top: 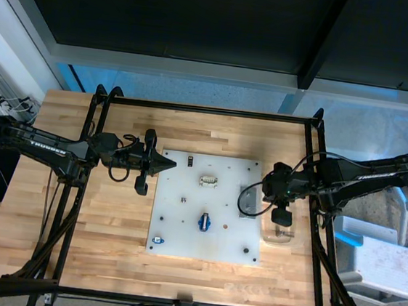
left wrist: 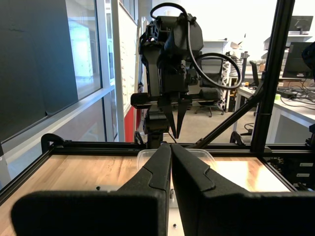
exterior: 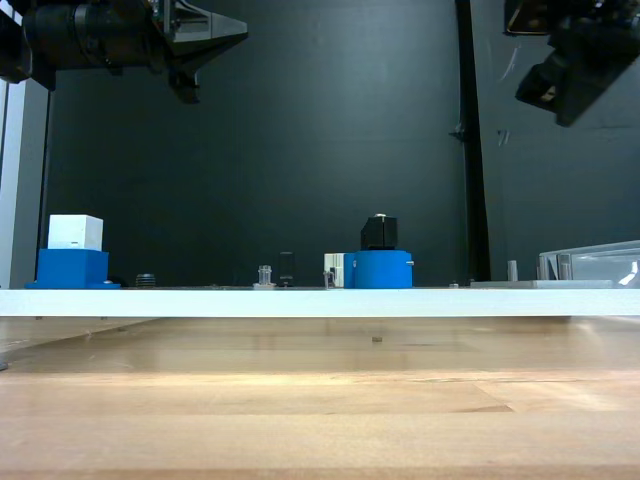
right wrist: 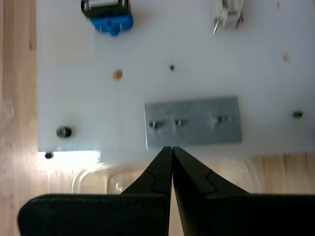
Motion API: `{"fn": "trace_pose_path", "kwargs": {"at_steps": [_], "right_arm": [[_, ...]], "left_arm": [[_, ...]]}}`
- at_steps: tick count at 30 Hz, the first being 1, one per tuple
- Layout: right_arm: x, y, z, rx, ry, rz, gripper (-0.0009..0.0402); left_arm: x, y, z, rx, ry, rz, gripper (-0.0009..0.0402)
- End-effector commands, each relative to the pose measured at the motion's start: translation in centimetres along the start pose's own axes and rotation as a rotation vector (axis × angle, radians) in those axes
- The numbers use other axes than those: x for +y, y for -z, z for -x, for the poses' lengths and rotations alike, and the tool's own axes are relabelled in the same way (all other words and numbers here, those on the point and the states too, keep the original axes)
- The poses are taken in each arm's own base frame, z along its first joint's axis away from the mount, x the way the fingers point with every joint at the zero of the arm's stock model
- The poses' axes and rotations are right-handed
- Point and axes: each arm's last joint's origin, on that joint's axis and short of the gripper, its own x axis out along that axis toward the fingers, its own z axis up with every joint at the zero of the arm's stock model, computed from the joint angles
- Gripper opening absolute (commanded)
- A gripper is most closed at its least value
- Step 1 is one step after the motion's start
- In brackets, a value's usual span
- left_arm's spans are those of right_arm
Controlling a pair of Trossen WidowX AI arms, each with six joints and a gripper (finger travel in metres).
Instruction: Pick the 16mm cylinder and place it in the taskboard
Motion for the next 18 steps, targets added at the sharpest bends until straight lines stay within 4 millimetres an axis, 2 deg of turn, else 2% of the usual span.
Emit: {"fn": "trace_pose_path", "kwargs": {"at_steps": [1, 18], "right_arm": [[0.5, 0.5, 0.0, 0.039, -0.004, 0.010, 0.0000], [3.7, 2.8, 0.0, 0.174, -0.044, 0.120, 0.0000]], "left_arm": [[0.0, 0.0, 0.0, 0.000, 0.000, 0.000, 0.0000], [0.0, 0.0, 0.0, 0.000, 0.000, 0.000, 0.0000]]}}
